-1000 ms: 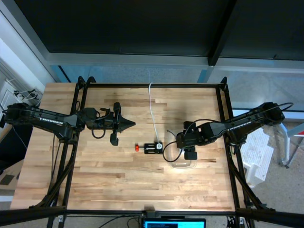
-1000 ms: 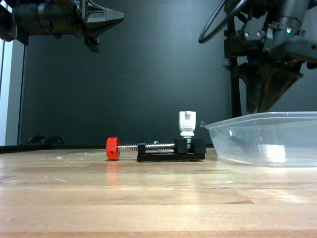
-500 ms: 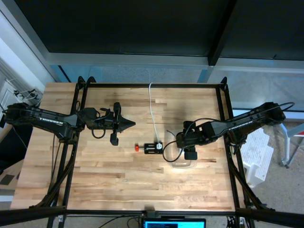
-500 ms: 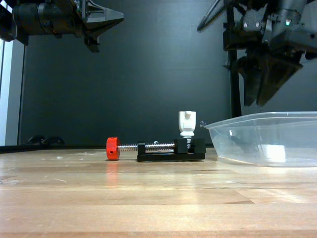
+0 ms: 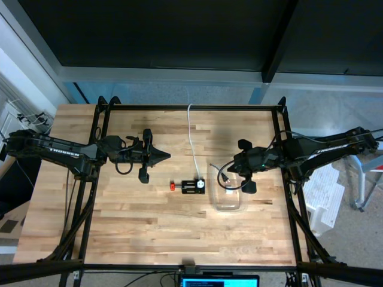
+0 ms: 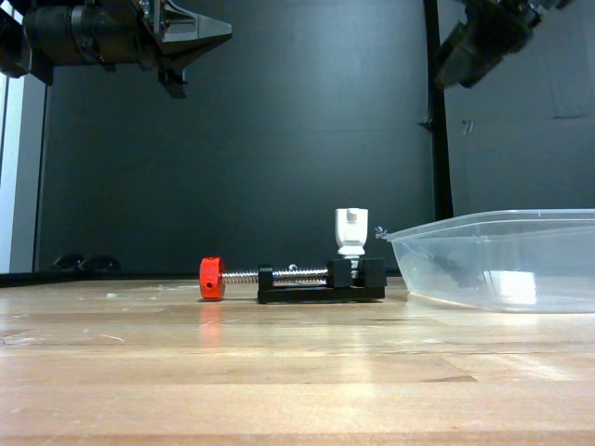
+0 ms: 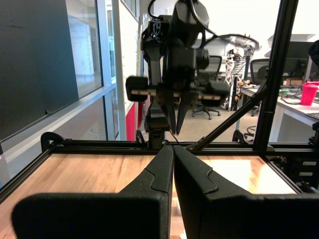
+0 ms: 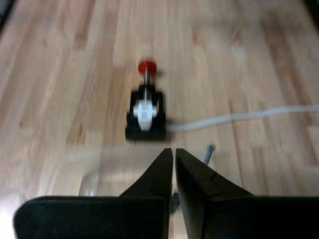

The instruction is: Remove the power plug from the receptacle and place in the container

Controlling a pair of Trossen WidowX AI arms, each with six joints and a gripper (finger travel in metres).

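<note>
The receptacle [image 6: 350,230] stands bare in its black vise [image 6: 321,282] on the tabletop [image 5: 137,221], so the unplugging looks done. A dark shape lying inside the container [image 6: 521,228], just beside the vise, is probably the power plug [image 6: 453,269]; if so, the placing is done too. The right gripper [image 8: 173,150] hangs high above the container's near end, fingers closed on nothing visible. The left gripper [image 5: 166,156] is parked well apart, also closed. White lettering on the left arm [image 5: 60,152] appears to read TROSSEN; nothing else is legible
</note>
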